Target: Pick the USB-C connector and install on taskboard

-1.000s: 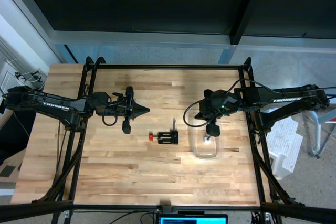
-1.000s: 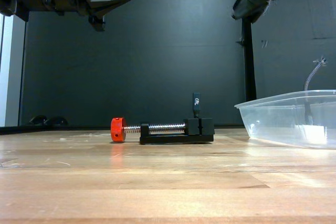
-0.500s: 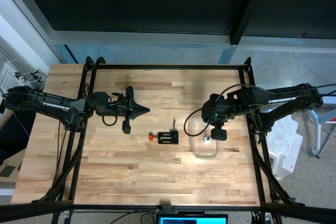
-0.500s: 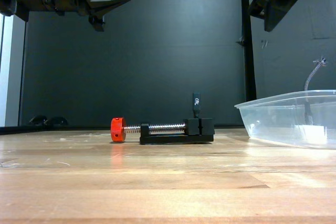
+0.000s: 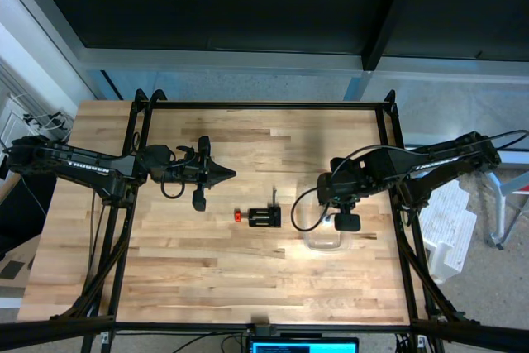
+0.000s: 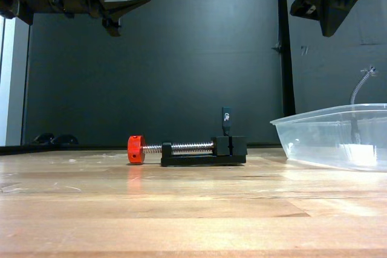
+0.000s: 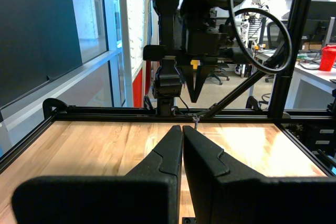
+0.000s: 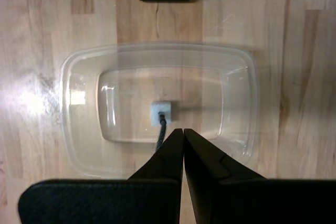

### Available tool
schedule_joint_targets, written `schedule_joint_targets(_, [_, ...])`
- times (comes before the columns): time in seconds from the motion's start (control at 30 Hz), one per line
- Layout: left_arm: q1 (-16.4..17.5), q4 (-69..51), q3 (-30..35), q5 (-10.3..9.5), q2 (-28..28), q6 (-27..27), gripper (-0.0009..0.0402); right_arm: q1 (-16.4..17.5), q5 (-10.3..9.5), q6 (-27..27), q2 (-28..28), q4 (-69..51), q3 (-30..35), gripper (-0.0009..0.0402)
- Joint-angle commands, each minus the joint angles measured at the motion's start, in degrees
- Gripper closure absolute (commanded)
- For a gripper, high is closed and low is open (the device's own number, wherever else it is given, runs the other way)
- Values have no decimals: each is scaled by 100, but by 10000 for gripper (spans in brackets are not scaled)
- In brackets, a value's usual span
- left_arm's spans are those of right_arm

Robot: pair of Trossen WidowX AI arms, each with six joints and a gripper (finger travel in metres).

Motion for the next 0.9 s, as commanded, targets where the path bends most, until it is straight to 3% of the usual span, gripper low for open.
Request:
schedule_joint_targets(0.03, [0,0,2,2,0,2,393,28,-37,120,2,-9,-92,391])
schedule_joint_targets(0.13, [2,-2,2,2,0,2,393,57,-66,164,2,-26,-149,367])
schedule_joint_targets(0.47, [0,0,2,2,0,2,393,96,-52,413,90,-9,-225,227])
schedule_joint_targets(0.9, [0,0,2,2,0,2,393,199,-2,348,498,256,-398,189])
